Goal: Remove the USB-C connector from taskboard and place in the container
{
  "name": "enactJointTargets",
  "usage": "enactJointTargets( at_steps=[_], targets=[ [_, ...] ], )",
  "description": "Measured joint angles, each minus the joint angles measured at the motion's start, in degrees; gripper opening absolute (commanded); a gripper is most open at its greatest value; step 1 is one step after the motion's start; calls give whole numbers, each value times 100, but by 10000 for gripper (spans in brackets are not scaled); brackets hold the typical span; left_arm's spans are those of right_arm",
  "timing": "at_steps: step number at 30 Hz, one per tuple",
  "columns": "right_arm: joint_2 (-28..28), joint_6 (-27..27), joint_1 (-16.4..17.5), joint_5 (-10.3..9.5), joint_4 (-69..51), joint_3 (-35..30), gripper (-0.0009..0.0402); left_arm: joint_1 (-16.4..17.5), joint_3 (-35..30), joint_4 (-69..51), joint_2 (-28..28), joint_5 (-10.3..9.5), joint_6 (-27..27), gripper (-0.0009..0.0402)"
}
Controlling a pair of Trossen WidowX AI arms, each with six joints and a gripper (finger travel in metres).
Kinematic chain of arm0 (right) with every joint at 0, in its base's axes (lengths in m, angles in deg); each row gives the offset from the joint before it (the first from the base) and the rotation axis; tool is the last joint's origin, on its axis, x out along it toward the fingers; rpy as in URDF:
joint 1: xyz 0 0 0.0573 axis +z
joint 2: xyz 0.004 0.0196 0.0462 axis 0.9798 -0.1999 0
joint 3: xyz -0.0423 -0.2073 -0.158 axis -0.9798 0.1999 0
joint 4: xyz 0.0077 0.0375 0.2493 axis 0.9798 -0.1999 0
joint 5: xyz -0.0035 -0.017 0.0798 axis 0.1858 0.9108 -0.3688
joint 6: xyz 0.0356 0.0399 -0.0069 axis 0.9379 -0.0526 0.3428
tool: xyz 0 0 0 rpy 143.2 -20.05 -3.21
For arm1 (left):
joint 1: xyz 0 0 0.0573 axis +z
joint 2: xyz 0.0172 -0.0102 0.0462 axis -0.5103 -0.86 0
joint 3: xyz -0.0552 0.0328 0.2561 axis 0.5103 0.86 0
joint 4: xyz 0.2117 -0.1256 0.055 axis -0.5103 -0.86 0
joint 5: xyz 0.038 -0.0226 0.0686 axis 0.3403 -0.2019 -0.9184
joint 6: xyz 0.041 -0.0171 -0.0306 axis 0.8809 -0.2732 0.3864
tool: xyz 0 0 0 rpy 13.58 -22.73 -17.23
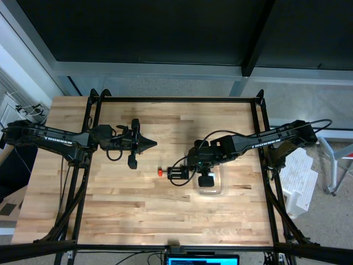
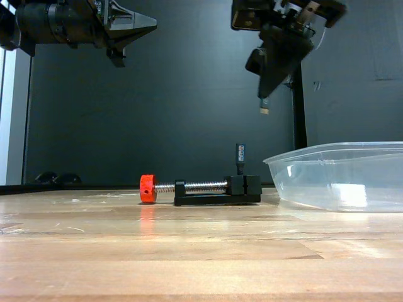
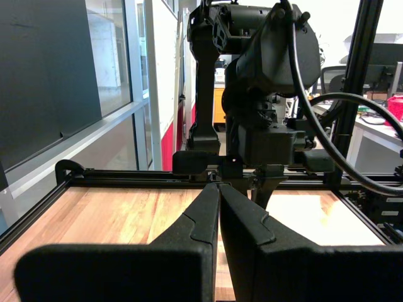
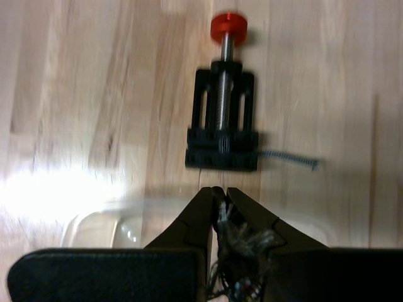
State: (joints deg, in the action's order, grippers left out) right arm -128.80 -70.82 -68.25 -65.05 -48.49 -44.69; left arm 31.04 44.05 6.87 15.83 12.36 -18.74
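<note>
Two tools show from above: the left tool (image 1: 153, 144) hangs over the table (image 1: 110, 210), the right tool (image 1: 206, 179) over the container (image 1: 218, 191), just beside the taskboard (image 1: 177, 173). From table height, the right tool pinches the USB-C connector (image 2: 265, 104), high above the container's rim. Left wrist view: left tool closed, empty

High view: overhead from near edge. Low view: tabletop level. Both share taskboard (image 1: 177, 174).

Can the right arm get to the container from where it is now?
Likely yes: the right gripper, shut on the USB-C connector, hangs above the open container with nothing between. The left gripper is parked high, far left.
</note>
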Motion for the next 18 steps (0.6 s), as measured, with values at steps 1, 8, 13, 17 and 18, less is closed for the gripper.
enactJointTargets(
  at_steps=[1,8,13,17,18],
  targets=[
    [42,0,20,2,-17,83,0,0,2,0,0,0,-2,0],
    [354,2,175,2,-63,673,6,0,2,0,0,0,-2,0],
    [435,70,208,13,-61,852,33,0,2,0,0,-2,-2,0],
    [457,129,234,9,-50,981,57,0,2,0,0,0,0,0],
    [463,131,238,7,-52,1001,63,0,2,0,0,0,0,0]
  ],
)
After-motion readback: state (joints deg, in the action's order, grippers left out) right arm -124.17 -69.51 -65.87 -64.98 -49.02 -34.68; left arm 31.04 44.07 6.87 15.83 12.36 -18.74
